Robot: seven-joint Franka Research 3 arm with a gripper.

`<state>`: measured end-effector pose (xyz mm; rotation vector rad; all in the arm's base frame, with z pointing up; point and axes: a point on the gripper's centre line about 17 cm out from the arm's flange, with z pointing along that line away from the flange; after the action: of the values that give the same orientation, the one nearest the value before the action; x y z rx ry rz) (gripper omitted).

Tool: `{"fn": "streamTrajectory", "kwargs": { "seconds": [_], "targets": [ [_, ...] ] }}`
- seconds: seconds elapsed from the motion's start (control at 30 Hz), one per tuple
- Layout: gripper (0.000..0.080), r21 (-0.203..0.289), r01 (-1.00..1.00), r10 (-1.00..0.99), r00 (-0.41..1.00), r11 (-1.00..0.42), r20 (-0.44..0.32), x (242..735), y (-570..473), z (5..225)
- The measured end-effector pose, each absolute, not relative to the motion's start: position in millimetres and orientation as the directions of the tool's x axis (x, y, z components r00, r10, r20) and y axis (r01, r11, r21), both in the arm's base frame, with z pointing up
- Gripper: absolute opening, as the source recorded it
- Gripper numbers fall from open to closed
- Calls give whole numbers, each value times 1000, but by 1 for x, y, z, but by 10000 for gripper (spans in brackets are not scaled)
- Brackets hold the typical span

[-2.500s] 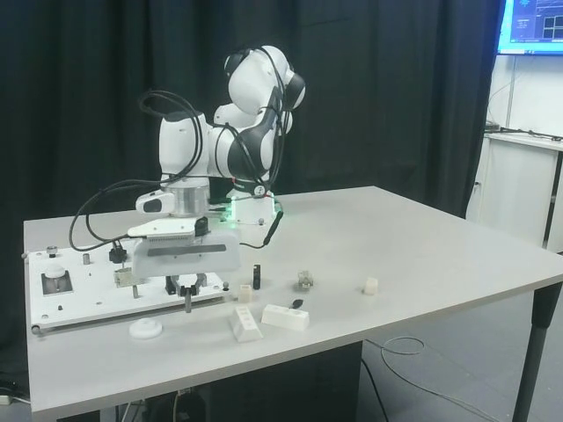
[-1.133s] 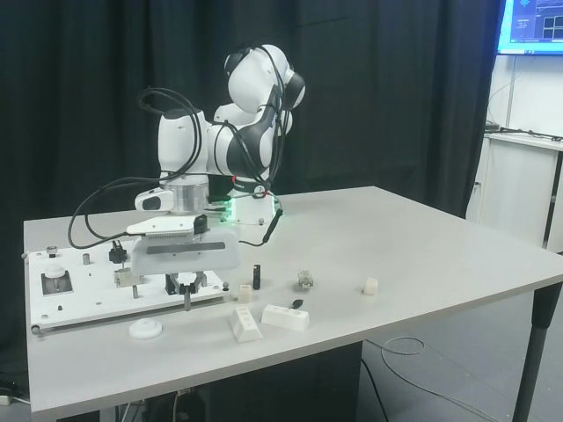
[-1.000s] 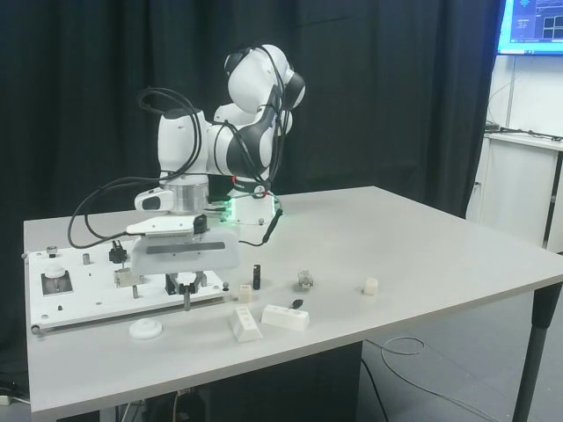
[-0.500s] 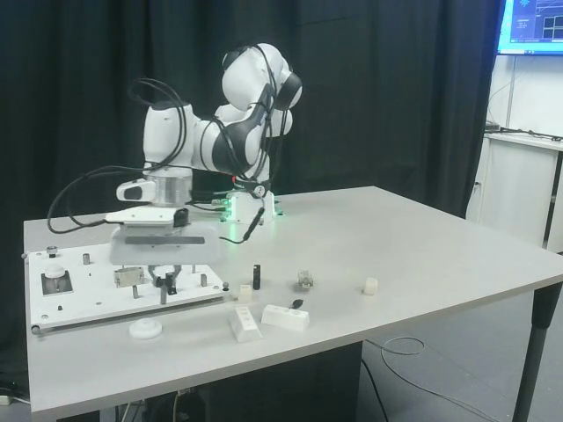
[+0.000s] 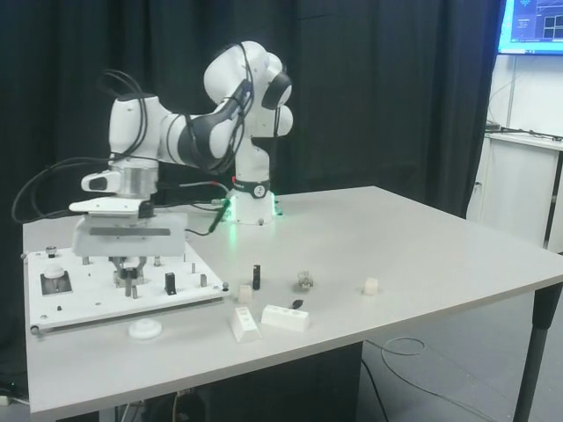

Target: Insert round peg 3.

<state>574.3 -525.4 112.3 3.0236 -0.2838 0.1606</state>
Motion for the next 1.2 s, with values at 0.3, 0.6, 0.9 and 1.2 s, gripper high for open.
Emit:
{"fn": "streamTrajectory", "kwargs": {
  "seconds": [0.3, 0.6, 0.9, 1.2],
  "targets": [
    [107, 77, -167, -156, 979, -983, 129, 555, -547, 115],
    [107, 63, -147, -138, 981, -987, 136, 536, -563, 113],
    [107, 38, -126, -120, 981, -991, 150, 523, -569, 105],
    [107, 19, -99, -94, 983, -995, 155, 516, -567, 94]
  ]
}}
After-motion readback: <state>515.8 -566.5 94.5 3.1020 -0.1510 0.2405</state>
